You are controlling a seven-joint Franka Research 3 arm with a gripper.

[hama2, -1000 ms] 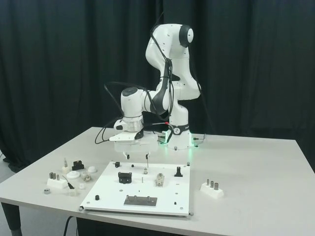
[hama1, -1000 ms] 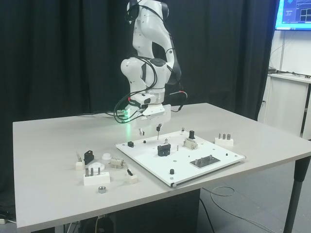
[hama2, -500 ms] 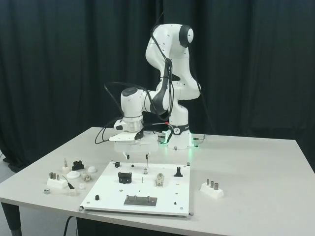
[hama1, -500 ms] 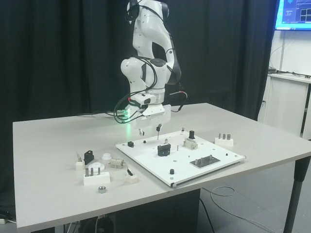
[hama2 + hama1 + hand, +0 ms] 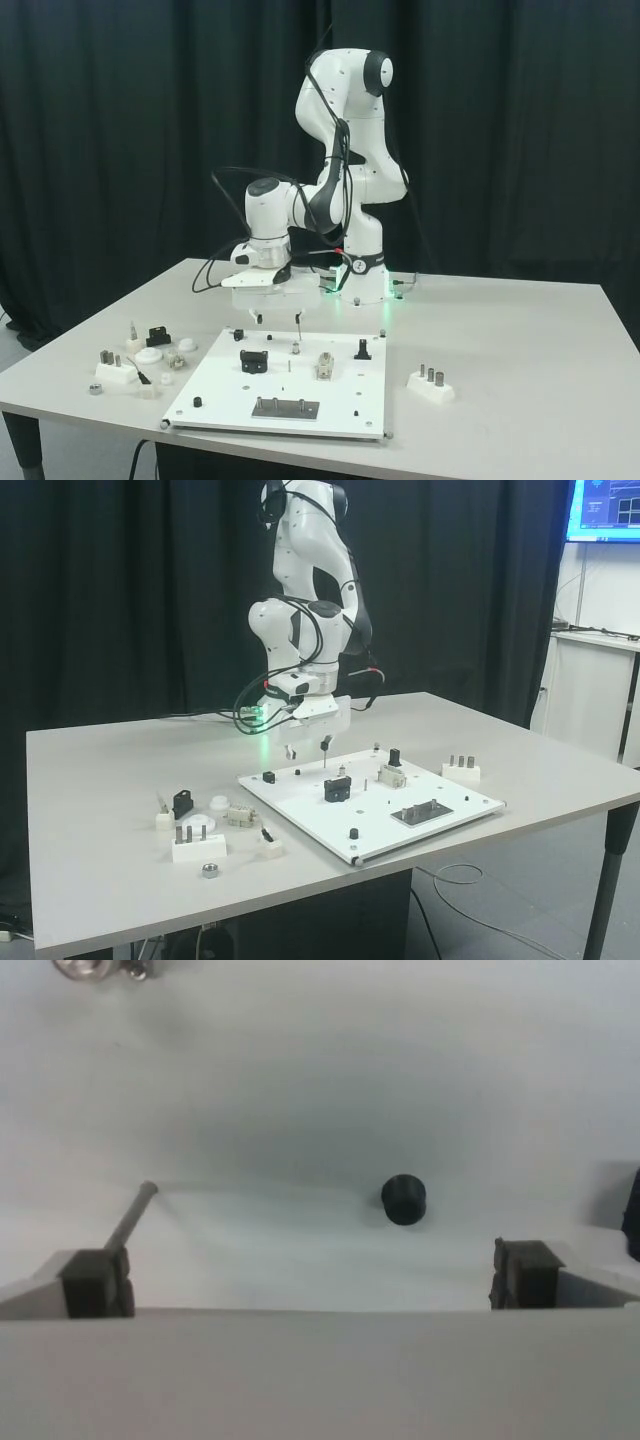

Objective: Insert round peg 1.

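Grey table before black curtains, with a white board lying mid-frame in both room views. Jaws spread wide above the board's far corner, gripper pointing straight down at it, pinching nothing between the pads. Thin grey peg right against one finger at lower left of the wrist view, running from that fingertip toward the board. Seen in the first room view as a slim upright pin just below the gripper, left of centre, and likewise in the second room view. Hard to tell from these views: stuck to that one finger, or already standing in a hole with the fingers parted to let go. Judging by the wide spread, more likely a release than a carry. Small black knob on the board between the fingers, right of centre, probably a landmark rather than a target. Further out, a white holder at right of the first room view with short grey pegs upright in it. Second white holder at lower left, off the board, also with pegs standing in it, kept upright for easy picking from above.
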